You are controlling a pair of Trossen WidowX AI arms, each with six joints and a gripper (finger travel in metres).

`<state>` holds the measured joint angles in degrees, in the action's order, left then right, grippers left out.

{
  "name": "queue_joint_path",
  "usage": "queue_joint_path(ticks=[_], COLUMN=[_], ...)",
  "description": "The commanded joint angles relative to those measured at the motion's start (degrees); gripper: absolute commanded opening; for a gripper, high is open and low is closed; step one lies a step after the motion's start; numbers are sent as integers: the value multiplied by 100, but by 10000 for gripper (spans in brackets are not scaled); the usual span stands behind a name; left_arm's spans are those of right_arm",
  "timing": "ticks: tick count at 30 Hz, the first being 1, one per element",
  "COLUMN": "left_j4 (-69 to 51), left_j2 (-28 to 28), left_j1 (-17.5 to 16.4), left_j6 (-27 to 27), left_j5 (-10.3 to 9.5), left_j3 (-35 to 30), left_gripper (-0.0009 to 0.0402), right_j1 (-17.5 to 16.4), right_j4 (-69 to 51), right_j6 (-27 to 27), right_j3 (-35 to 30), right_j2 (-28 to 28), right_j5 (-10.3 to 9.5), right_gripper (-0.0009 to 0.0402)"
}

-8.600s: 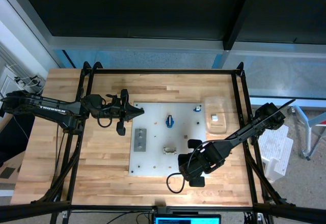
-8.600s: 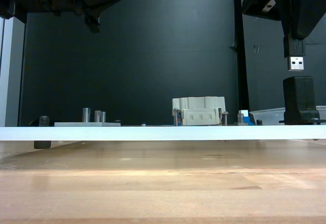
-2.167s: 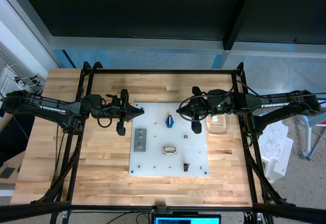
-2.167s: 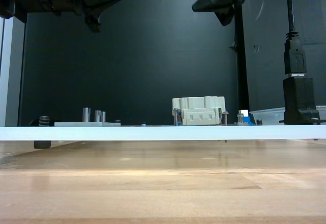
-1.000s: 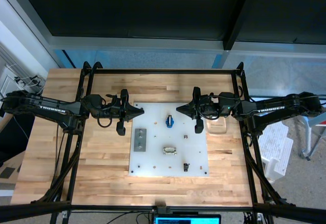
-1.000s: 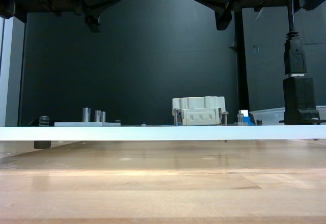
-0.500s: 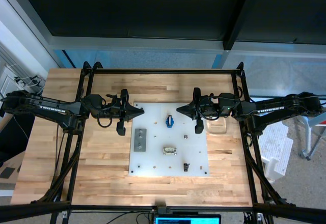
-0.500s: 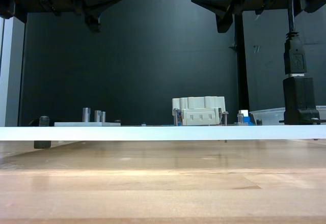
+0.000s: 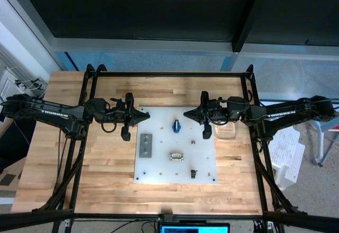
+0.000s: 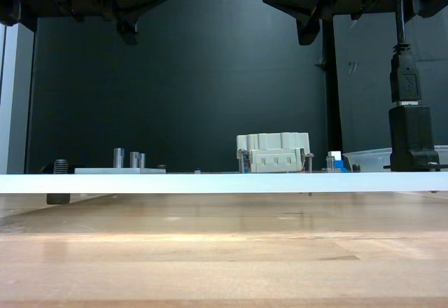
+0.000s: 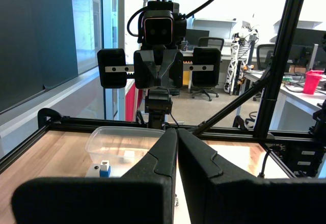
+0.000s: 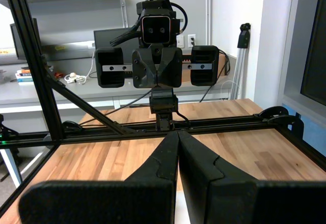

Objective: Pick the USB connector and install on taskboard

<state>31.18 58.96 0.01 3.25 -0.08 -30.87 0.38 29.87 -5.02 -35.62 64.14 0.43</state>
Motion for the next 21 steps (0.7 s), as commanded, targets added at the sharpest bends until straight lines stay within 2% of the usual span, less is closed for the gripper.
queue_joint_path(ticks=[1,21], left_j4=[0,0], left_j2=[0,0], left_j1=[0,0], left_j6=[-2,-2], left_j5=[2,2], left_j3=[0,0], left_gripper=[0,0], right_j1=[0,-2], right_j4=[4,81], right_j6=[2,-4], right_j3=[-9,-9], right_j2=[2,2], right_j5=[2,0], right_gripper=[0,0])
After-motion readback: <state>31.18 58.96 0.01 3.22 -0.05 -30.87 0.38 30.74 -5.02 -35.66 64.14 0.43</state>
